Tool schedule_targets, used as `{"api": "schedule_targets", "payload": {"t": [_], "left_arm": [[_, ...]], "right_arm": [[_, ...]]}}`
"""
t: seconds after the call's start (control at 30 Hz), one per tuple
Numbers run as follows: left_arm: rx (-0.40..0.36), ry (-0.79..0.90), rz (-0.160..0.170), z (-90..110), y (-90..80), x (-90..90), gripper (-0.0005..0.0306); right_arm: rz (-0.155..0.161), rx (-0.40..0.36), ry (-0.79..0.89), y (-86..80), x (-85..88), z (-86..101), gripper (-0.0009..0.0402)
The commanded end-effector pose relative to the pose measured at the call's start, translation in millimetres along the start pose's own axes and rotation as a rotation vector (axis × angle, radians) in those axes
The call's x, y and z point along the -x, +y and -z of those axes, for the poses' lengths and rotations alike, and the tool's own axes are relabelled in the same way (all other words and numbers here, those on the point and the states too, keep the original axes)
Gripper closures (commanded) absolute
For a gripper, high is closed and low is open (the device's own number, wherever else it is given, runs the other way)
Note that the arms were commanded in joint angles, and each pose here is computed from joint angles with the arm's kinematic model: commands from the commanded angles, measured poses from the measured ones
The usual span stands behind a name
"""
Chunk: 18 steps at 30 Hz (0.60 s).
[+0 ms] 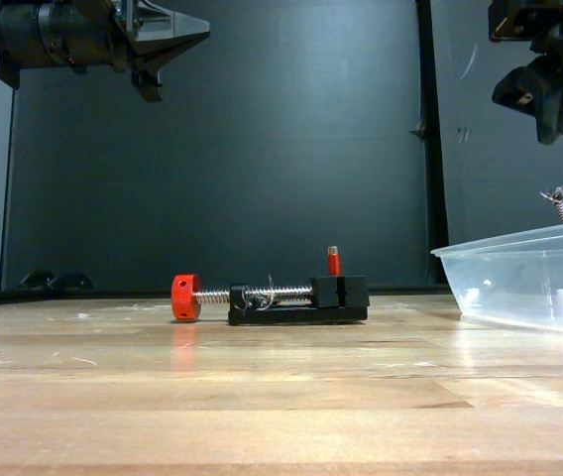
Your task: Pick the RCA connector and install on taskboard
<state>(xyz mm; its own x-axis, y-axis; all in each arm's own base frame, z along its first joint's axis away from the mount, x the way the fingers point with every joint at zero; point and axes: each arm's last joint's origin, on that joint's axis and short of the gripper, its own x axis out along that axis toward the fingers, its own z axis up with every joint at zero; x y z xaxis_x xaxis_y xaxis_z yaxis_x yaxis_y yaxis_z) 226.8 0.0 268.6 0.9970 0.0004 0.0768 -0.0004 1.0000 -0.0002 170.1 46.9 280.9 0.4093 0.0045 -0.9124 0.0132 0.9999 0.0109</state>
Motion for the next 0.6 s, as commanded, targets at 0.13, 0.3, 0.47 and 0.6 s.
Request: {"api": "schedule_targets", "payload": {"t": [0.13,0.3,0.47,0.6], "left_arm": [[0.000,0.000,0.000,0,0.0,0.0,0.0300],[0.000,0.000,0.000,0,0.0,0.0,0.0300],[0.000,0.000,0.000,0,0.0,0.0,0.0300],[0.000,0.000,0.000,0,0.0,0.0,0.0300]], "right_arm": [[0.026,0.003,0.030,6.0,-12.6,4.7,0.0246],[0.021,0.006,0.018,11.0,-24.9,8.8,0.0234],[0.018,0.022,0.013,16.0,-36.6,11.3,0.0228],[0.027,0.016,0.024,18.1,-43.5,12.9,0.0219]]}}
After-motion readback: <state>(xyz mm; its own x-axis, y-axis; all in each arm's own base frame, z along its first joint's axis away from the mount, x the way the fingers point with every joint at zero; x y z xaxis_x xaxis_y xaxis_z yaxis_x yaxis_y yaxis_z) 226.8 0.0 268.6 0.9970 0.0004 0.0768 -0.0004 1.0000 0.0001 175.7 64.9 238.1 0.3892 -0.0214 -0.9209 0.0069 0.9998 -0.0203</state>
